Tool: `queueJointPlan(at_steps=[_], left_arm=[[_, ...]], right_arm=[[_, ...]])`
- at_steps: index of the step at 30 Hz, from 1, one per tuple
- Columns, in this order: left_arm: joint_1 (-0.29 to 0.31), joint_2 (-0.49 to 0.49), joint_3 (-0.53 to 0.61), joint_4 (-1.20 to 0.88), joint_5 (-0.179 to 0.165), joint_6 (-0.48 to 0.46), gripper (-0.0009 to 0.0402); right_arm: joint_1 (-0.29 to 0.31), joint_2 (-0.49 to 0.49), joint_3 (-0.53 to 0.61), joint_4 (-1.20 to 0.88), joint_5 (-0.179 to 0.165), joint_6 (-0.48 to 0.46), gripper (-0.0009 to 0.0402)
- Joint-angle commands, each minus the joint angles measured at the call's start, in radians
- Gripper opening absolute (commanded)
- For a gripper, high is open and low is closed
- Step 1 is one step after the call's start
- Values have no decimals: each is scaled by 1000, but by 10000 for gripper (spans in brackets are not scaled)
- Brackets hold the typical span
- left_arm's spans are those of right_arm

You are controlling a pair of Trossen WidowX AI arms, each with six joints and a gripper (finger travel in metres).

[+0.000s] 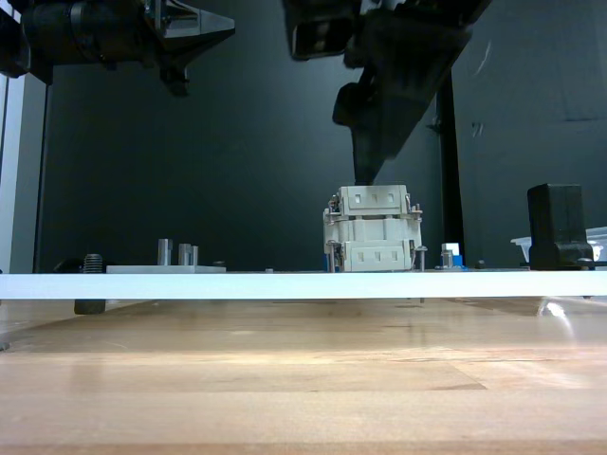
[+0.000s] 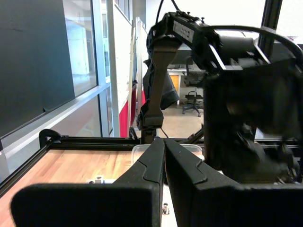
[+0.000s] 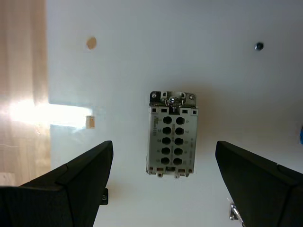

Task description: Pick the HAN10E connector and install on the hub

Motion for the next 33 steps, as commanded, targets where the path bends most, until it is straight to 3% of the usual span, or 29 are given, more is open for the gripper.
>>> queueJointPlan(at_steps=[1,9,18,21,28,33], left_arm=[[0,0,0,0,0,0,0],[0,0,0,0,0,0,0],[0,0,0,0,0,0,0],[0,0,0,0,0,0,0],[0,0,0,0,0,0,0],[0,0,0,0,0,0,0]], right_arm=[[0,-84,-86,79,8,-3,289],[0,-237,-278,203,17,-3,248],[-8,-297,-343,254,38,-20,192],[-33,-373,-418,362,74,-32,143],[-112,-574,-628,745,77,-129,0],[-173,-683,-766,1014,77,-153,12]])
